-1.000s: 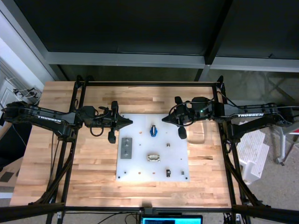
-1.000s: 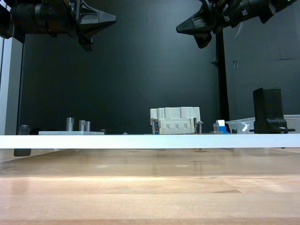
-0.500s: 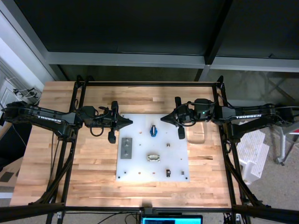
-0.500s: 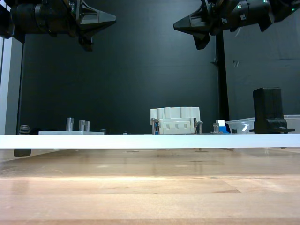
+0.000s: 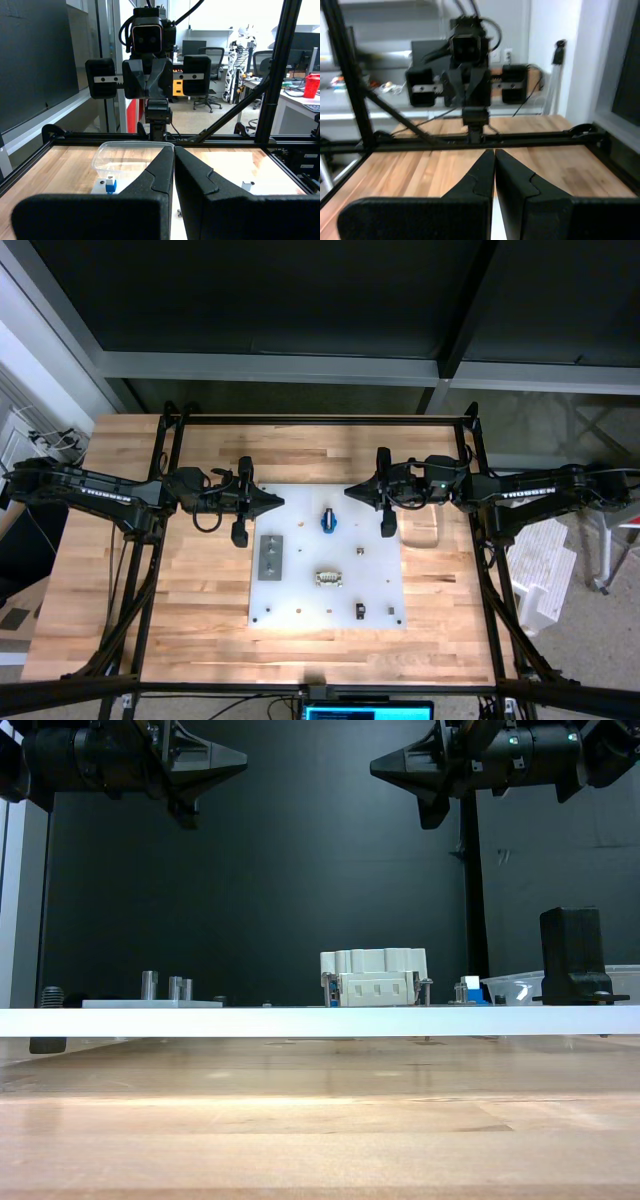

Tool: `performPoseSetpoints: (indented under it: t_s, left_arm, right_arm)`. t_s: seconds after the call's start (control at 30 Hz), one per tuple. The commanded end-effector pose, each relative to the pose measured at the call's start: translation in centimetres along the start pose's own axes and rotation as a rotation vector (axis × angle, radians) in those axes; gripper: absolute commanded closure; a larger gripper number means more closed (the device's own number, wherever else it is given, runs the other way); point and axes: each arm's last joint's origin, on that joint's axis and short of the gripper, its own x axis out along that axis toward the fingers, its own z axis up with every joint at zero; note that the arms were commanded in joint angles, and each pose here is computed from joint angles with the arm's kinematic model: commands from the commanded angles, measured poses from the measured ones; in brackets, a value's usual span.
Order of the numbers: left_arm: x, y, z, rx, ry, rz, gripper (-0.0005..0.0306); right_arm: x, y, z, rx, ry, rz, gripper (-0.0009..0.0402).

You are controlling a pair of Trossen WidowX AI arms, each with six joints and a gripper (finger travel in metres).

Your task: Pick the 16mm bar and install on taskboard

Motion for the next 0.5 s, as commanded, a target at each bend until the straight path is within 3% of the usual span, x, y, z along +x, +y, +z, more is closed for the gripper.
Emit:
performPoseSetpoints:
  t_s: [0.03,0.17,0.5]
  left_arm:
    - [0.01,0.0,-0.01,0.0,0.0,0.0,0.03]
    - [0.01,0.0,-0.01,0.0,0.0,0.0,0.03]
    - [0.01,0.0,-0.01,0.0,0.0,0.0,0.03]
  right_arm:
    - [-0.01,0.02,-0.06,-0.002,-0.002,-0.011,0.0393]
    - [-0.04,0.16,-0.16,-0.002,-0.004,0.015,0.0393]
    - [-0.21,0.23,-0.61,0.008,-0.021,0.02,0.0393]
